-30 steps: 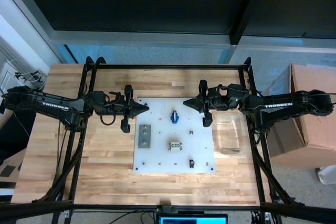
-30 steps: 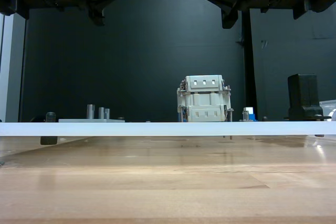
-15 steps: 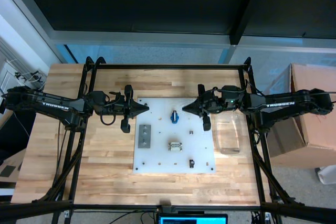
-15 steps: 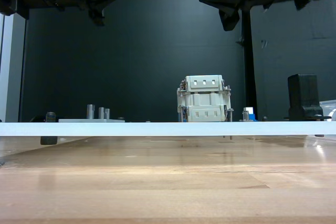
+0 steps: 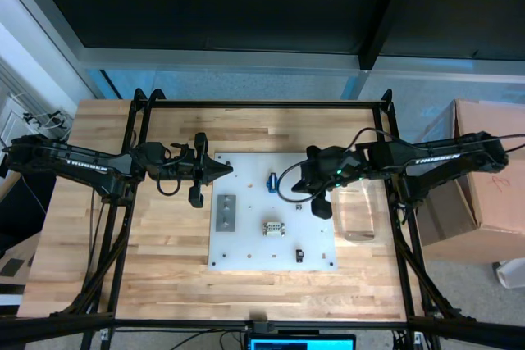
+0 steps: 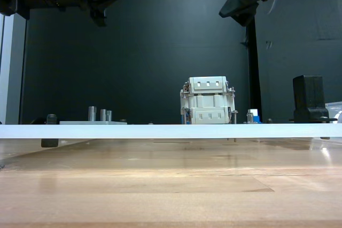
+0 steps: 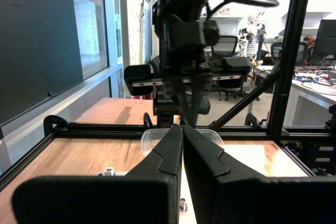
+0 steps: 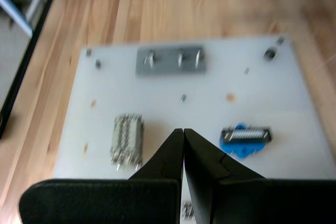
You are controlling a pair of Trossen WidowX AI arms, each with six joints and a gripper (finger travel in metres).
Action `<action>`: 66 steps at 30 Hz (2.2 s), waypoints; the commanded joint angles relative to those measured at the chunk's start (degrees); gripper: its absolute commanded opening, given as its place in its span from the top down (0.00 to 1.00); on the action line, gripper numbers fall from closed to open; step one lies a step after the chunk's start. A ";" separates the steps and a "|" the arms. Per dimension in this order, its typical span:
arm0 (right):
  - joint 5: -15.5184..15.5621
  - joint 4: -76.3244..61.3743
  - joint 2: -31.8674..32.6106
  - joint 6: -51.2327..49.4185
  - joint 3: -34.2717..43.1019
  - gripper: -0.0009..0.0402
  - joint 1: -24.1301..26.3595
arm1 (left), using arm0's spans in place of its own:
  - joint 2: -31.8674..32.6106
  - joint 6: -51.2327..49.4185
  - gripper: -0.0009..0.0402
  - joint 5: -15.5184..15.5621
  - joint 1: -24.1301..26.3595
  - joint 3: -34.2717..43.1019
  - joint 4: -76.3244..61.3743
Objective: Remove the HAN10E connector from the taskboard and place in the container
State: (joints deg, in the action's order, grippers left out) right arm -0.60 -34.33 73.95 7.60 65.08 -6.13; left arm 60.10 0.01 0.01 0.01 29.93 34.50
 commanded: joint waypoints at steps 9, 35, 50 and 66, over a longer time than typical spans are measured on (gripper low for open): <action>0.09 -21.20 14.14 3.15 18.62 0.98 -3.56 | 0.02 0.00 0.98 0.00 -0.02 0.02 0.02; -2.82 -37.70 32.15 8.57 38.95 0.98 -5.29 | 0.00 0.00 0.98 0.00 -0.02 0.02 0.02; -2.82 -42.95 41.44 8.63 49.79 0.74 -6.64 | 0.02 0.00 0.98 0.00 -0.02 0.02 0.02; -2.82 -40.04 45.66 9.05 48.37 0.31 -8.44 | 0.02 0.00 0.98 0.00 -0.02 0.02 0.02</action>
State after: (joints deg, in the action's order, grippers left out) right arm -3.44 -74.72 119.48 16.64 113.91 -14.50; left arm 60.10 0.01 0.03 0.01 29.93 34.50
